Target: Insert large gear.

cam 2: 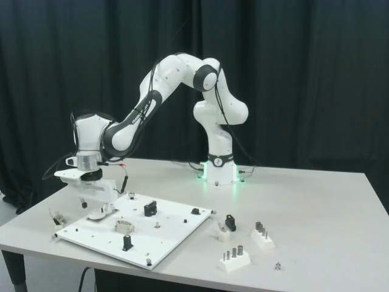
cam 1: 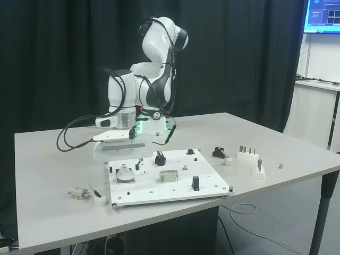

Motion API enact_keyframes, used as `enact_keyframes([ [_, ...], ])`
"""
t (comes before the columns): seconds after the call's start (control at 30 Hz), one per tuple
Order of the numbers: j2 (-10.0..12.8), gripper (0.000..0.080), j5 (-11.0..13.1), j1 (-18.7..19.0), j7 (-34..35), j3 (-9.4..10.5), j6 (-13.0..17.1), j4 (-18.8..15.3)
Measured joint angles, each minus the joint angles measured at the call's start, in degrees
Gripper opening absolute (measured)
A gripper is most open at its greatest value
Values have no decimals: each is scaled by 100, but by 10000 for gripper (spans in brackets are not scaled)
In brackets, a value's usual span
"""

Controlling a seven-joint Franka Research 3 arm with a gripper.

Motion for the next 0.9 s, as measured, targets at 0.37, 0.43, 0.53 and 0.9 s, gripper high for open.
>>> enact_keyframes([
  [0.37, 85, 800, 50, 0, 0, 20, 71, -7],
  [0.43, 104, 800, 53, 0, 0, 25, 90, -7],
  [0.53, 129, 800, 56, 0, 0, 36, 121, -7],
  [0.9, 175, 693, 54, 4, -7, 100, 212, -8],
])
